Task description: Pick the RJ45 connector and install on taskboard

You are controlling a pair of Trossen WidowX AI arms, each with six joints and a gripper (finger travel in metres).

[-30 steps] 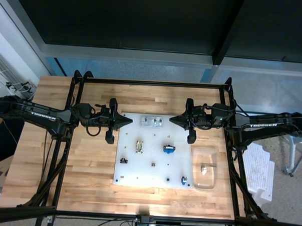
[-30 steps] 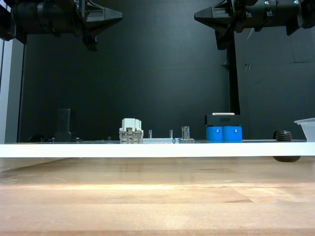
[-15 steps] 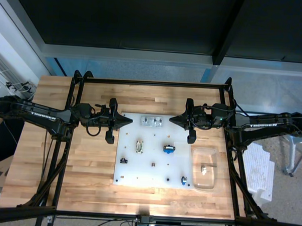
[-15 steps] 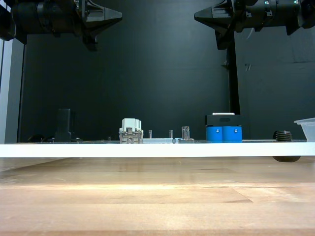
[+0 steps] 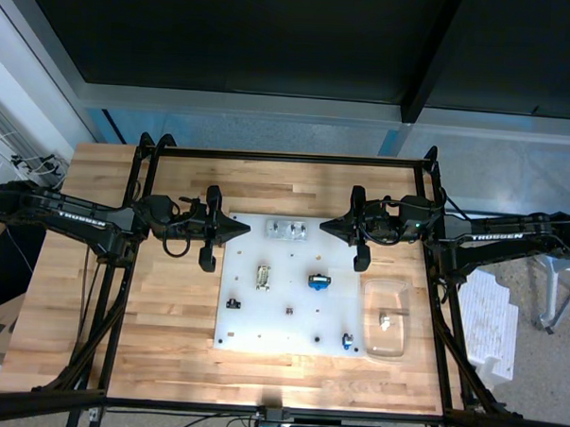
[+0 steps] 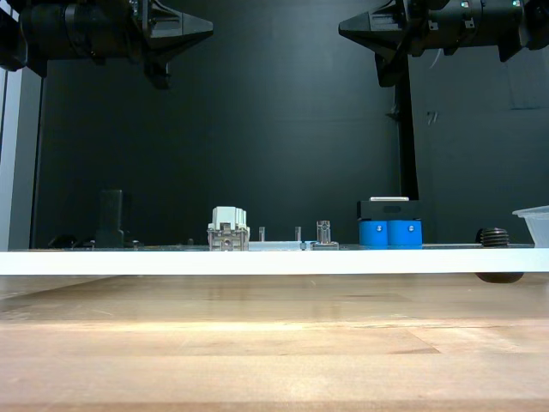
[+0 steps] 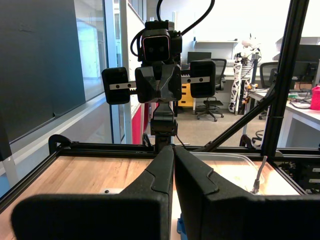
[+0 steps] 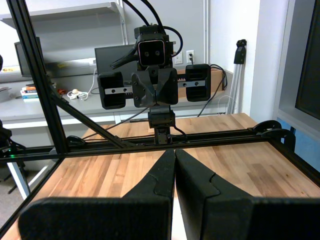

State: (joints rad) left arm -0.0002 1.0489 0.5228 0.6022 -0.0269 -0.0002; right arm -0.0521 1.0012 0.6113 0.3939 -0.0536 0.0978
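Note:
My left gripper hangs high over the white board's far left edge, shut on nothing, its fingers pressed together. My right gripper hangs high over the far right edge, also shut and empty, fingers touching. The small blue jack sits at the board's near right corner with a pale grey bit on top. A pale block lies in the clear tray. A thin grey cable rises in front of the tray. I cannot tell where the connector sits.
The board carries a white-grey connector block, a blue part and a metal fixture. Black frame posts run along both table sides. Bare wood lies left of the board.

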